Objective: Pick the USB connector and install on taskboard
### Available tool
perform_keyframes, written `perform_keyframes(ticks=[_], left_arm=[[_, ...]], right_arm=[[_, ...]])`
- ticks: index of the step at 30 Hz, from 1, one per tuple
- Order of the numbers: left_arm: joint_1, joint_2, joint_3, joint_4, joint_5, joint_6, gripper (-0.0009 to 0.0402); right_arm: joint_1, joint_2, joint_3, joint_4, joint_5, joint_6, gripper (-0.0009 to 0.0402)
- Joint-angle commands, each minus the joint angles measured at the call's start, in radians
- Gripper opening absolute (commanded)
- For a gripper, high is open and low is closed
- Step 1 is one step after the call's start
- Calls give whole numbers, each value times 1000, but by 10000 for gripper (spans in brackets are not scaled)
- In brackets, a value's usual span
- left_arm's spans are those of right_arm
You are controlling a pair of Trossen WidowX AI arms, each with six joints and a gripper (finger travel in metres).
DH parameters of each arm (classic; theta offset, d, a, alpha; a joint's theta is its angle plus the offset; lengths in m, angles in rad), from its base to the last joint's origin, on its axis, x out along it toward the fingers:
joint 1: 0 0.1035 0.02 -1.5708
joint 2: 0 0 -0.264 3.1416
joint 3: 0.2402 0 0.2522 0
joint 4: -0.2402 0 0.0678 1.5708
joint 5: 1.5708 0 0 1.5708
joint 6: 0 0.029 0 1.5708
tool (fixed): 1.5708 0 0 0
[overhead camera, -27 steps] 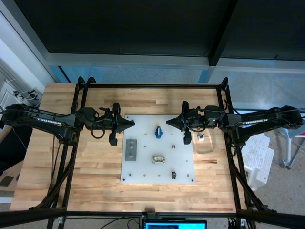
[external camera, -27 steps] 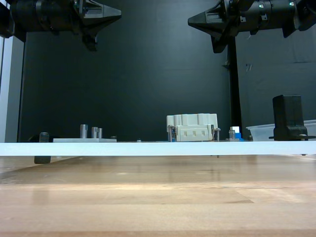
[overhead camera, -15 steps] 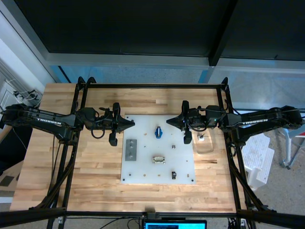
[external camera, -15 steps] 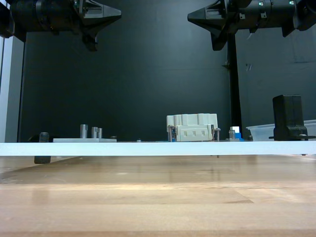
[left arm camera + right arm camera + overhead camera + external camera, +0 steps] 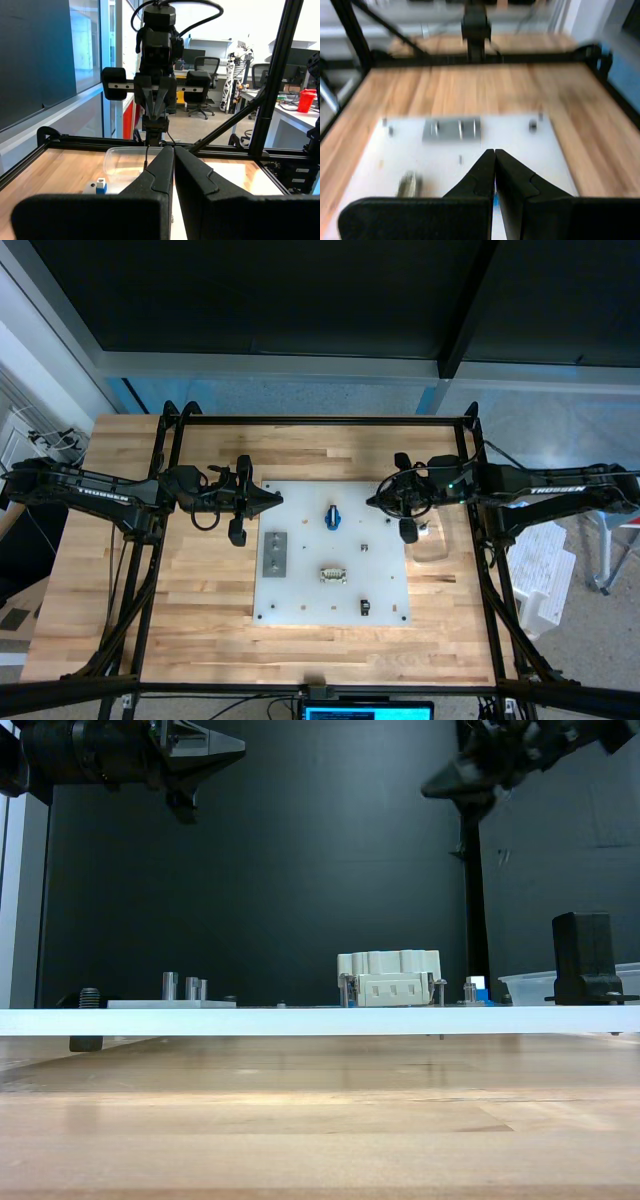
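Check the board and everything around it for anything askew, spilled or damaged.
Nothing stands out. The taskboard lies flat, its parts upright. The left gripper, shut, hovers over the board's far left corner. The right gripper, shut, hovers over its far right part, near the clear tray.

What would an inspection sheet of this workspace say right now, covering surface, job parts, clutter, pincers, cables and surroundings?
Surface: wooden tabletop, taskboard lying flat at its middle.
Job's things: taskboard bears grey block, blue part, D-shaped socket, small black part; small blue-and-white piece, likely the USB connector, at the clear tray.
Clutter: nothing seen.
Grippers: left pincer shut, above board's far left corner; right pincer shut, above its far right part; both empty.
Cables: black loop at left arm's wrist.
Surroundings: black frame around table; office chairs beyond.
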Motion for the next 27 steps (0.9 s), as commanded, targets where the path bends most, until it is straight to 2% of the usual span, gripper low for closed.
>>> perform_keyframes(ticks=[1, 11, 27], left_arm=[[0, 0, 0, 0, 0, 0, 0], [0, 0, 0, 0, 0, 0, 0], [0, 0, 0, 0, 0, 0, 0]], right_arm=[[0, -20, 34, -162, 0, 1, 0], [0, -37, 110, -586, 1, -7, 0], [0, -60, 106, -967, 10, -90, 0]])
